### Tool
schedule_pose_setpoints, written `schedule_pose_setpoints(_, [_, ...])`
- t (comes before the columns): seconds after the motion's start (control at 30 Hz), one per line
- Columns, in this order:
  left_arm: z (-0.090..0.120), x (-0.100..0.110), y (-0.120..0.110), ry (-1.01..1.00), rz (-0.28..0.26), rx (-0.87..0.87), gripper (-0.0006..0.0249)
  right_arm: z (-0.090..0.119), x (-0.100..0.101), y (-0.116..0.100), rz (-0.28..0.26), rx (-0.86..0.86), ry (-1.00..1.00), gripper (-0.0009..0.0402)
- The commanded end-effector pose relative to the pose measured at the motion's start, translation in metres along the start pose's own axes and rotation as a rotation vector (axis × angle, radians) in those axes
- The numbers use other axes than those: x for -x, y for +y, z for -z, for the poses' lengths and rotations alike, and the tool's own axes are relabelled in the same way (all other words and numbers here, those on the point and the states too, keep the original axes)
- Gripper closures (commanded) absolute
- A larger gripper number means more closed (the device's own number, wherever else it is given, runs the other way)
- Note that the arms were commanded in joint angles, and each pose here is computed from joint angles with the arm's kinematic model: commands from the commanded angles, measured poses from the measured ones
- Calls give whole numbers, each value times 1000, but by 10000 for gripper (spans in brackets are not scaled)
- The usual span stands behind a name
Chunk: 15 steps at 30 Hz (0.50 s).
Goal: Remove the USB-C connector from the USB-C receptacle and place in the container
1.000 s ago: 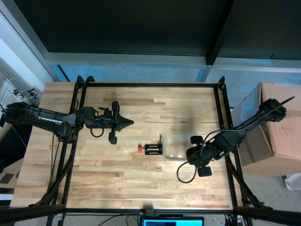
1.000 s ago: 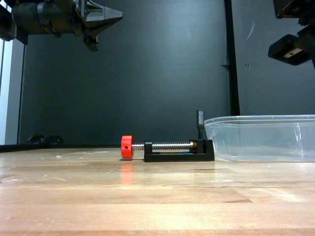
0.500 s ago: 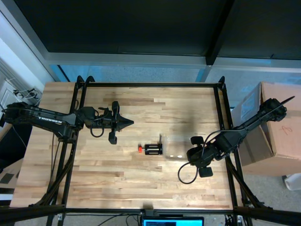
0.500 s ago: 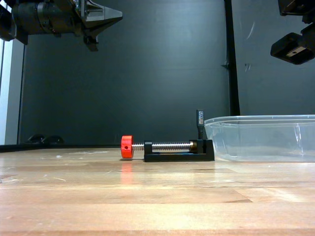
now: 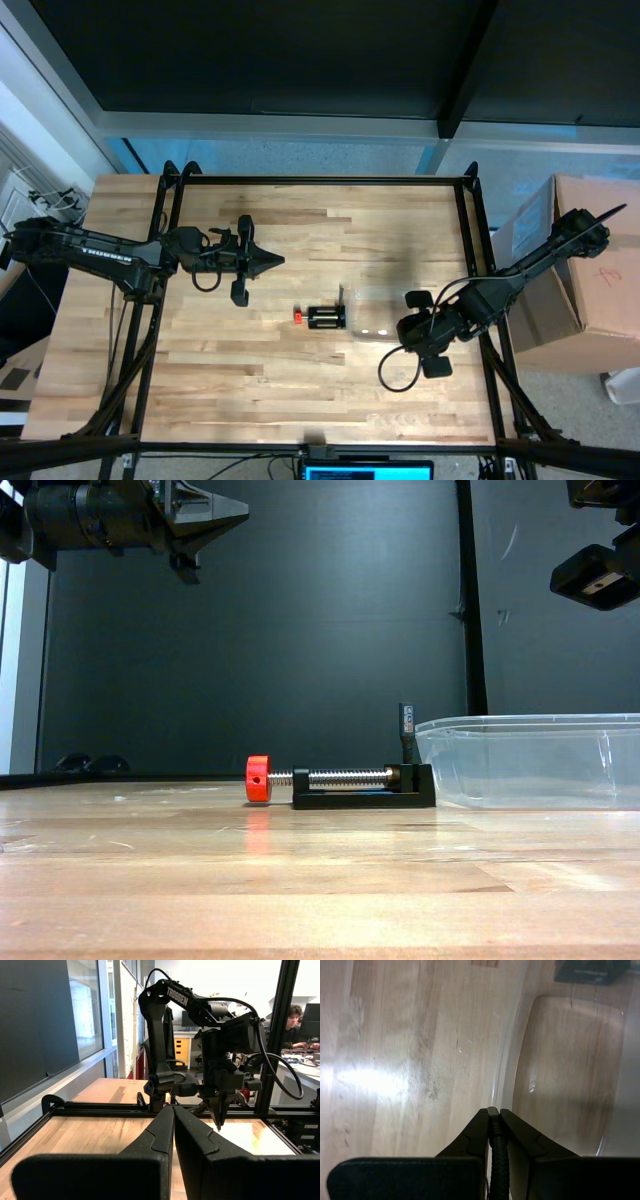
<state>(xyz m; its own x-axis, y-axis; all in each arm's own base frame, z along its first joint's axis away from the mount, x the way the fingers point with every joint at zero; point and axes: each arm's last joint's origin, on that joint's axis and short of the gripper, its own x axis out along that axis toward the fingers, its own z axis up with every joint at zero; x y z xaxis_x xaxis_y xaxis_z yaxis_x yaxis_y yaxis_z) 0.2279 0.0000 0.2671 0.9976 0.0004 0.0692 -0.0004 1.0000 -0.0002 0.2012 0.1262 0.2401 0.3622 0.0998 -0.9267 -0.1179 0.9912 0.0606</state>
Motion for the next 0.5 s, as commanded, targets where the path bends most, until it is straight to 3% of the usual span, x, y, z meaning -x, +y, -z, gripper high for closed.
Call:
schedule_pose_setpoints(0.03, [0, 0, 0, 0, 0, 0, 243, -5, -1, -10, 16, -99, -6, 393])
schedule_pose_setpoints(0.1, [0, 0, 0, 0, 0, 0, 243, -7, -2, -16, 34, -145, -13, 393])
schedule_pose_setpoints(0.17, [0, 0, 0, 0, 0, 0, 243, -9, -2, -21, 92, -206, -40, 390])
schedule_pose_setpoints(0.27, [0, 0, 0, 0, 0, 0, 243, -10, -2, -22, 103, -232, -47, 363])
schedule_pose_setpoints(0.5, [0, 0, 0, 0, 0, 0, 243, -10, -4, -23, 119, -315, -53, 206])
